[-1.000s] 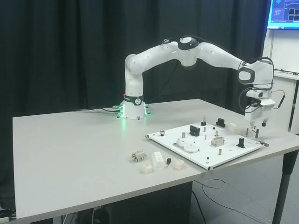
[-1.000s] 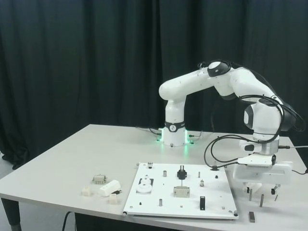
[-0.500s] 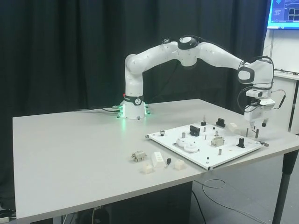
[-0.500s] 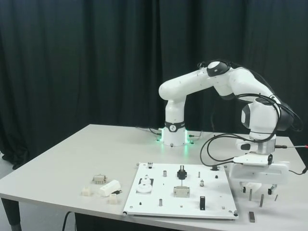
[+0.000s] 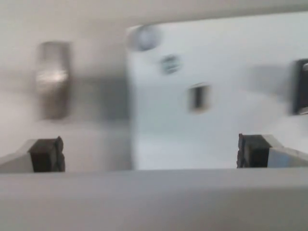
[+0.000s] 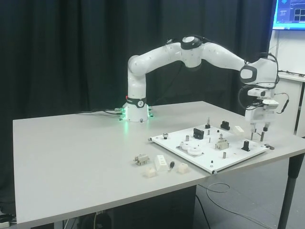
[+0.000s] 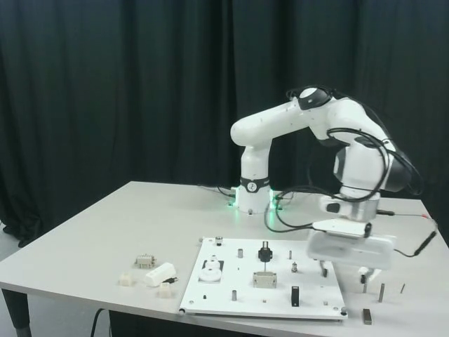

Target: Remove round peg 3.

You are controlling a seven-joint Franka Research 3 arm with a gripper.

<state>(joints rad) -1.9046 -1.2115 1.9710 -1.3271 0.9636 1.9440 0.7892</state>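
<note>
Your gripper (image 5: 147, 151) hung wide and empty over the white board's (image 5: 216, 62) edge; nearby pegs (image 7: 381, 292) invited grabbing the wrong one.

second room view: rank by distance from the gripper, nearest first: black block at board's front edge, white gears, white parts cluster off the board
1. Black block: on the white board's near edge, just beside the gripper.
2. White gears: on the board's far side from the gripper.
3. White parts cluster: on the grey table, past the board's far edge.

The board (image 7: 263, 281) lies on the table (image 7: 105, 239), loose pegs (image 7: 381, 292) beside it.
</note>
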